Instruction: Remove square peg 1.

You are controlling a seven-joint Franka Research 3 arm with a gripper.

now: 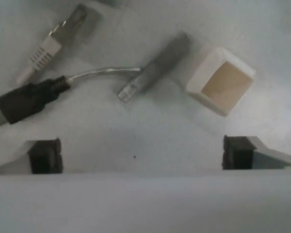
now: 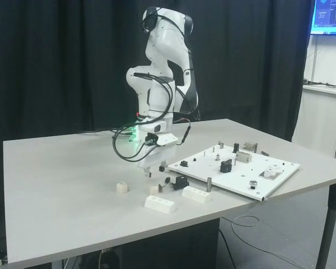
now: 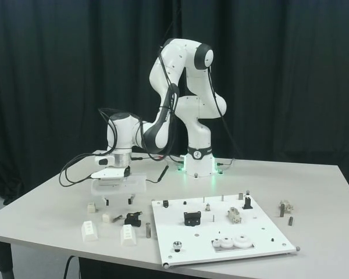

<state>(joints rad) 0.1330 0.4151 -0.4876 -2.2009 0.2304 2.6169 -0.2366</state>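
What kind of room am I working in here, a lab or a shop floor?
Probably a robotics lab: black curtains behind the grey table, a white assembly board of small parts, and a monitor in the corner.

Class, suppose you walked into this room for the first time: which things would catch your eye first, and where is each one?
The white robot arm stands at the back of the grey table, bent down toward the table's front edge, with a green light at its base. Its gripper hovers with jaws open over small white blocks and cable plugs. Beside these lies a white board studded with small parts, against a black curtain.
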